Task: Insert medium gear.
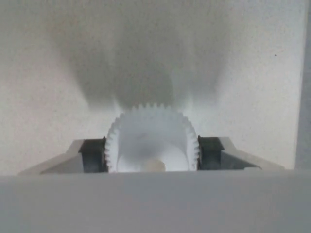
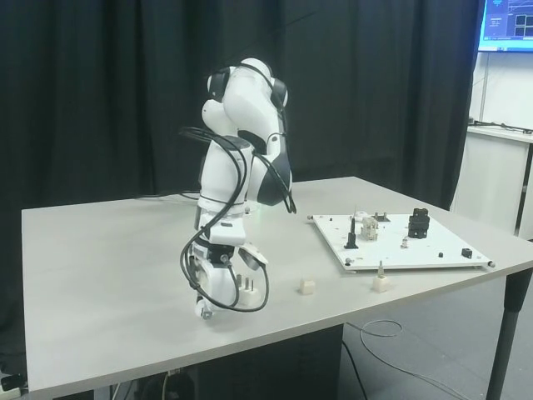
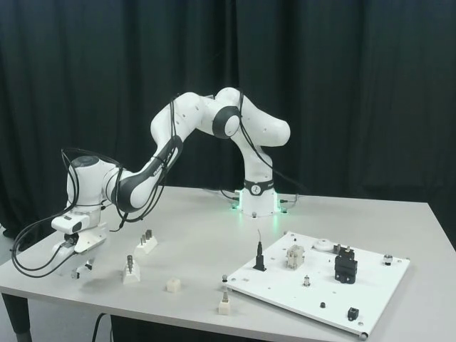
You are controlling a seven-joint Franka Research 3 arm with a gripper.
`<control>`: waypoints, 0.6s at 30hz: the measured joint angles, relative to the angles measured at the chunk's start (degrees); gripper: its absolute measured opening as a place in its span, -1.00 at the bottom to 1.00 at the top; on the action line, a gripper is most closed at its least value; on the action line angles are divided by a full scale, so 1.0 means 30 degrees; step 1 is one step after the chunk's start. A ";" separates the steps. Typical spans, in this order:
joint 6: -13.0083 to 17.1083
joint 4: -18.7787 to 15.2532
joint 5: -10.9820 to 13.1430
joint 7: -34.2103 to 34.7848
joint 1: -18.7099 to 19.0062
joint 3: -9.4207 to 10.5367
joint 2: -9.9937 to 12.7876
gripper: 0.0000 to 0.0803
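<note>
i'm seeing the gripper (image 1: 151, 160) clamping its black pads (image 1: 210, 153) on the white gear (image 1: 151, 141), holding it just above the grey table (image 1: 252, 87). the arm (image 3: 164, 153) is reaching far from the white board (image 3: 324, 281).

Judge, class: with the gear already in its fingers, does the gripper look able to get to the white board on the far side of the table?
Probably yes. The gripper holds the white gear low over the table. Only small fixtures stand between it and the white board; lifting should clear them, though the stretch looks long.
</note>
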 joint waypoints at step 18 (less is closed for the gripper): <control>-0.2183 0.1077 0.0055 0.1745 0.0287 -0.0096 -0.0311 0.00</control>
